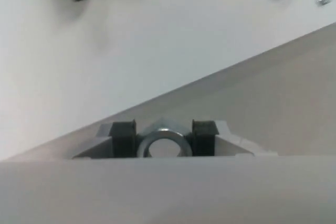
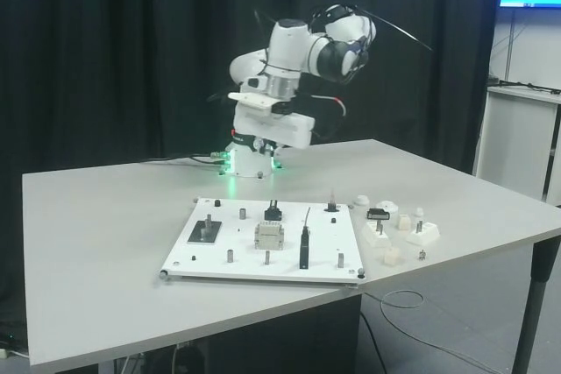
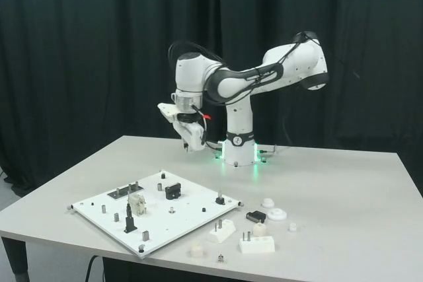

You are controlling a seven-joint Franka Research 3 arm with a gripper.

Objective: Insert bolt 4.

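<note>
I see the gripper (image 1: 163, 139) pinching a bolt (image 1: 164, 144) betw. its black pads (image 1: 124, 137). Arm's folded back, wrist tilted, held high over the table (image 2: 96, 225), well apart from the white board (image 2: 289, 256).

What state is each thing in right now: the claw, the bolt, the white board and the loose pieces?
Claw: shut on a bolt, raised above the table.
Bolt: held between the fingers, not yet inserted.
White board: flat on the grey table.
Loose white pieces: lying beside the board.
</note>
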